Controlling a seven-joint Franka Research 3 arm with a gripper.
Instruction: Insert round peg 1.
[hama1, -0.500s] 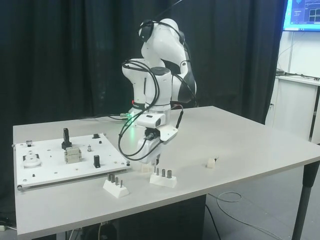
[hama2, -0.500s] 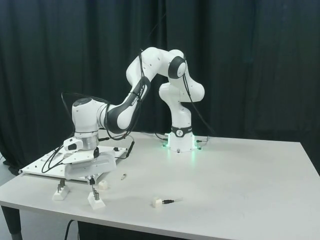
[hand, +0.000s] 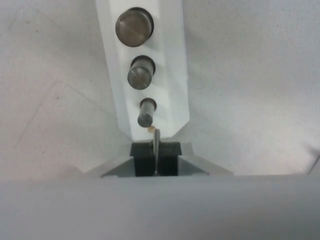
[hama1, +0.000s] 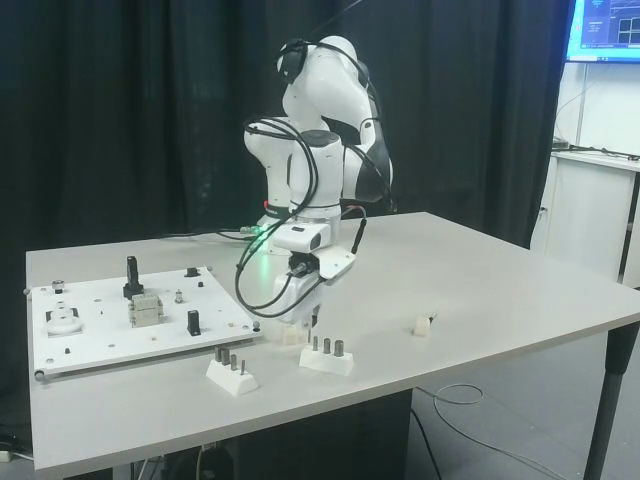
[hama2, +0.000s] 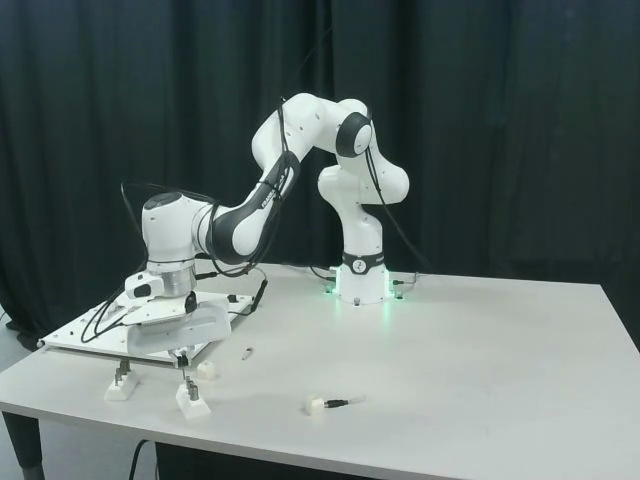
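1. Your gripper (hand: 156, 152) hangs just above one end of a white peg holder (hama1: 326, 361) near the table's (hama1: 480, 280) front edge.
2. In the wrist view the black fingers (hand: 142, 152) are pressed together on a thin peg (hand: 156, 150), which points down from between them.
3. The peg's tip sits right over a small hole (hand: 151, 129) at the holder's narrow end; whether it touches, you cannot tell.
4. Three thicker pegs stand in the holder beyond that hole, growing from the smallest (hand: 145, 116) through the middle one (hand: 139, 74) to the largest (hand: 133, 26).
5. A second holder (hama1: 231, 374) with pegs sits just beside the first, toward the white board (hama1: 100, 335).
6. A small white block (hama1: 423, 325) lies well apart on the table's other side.
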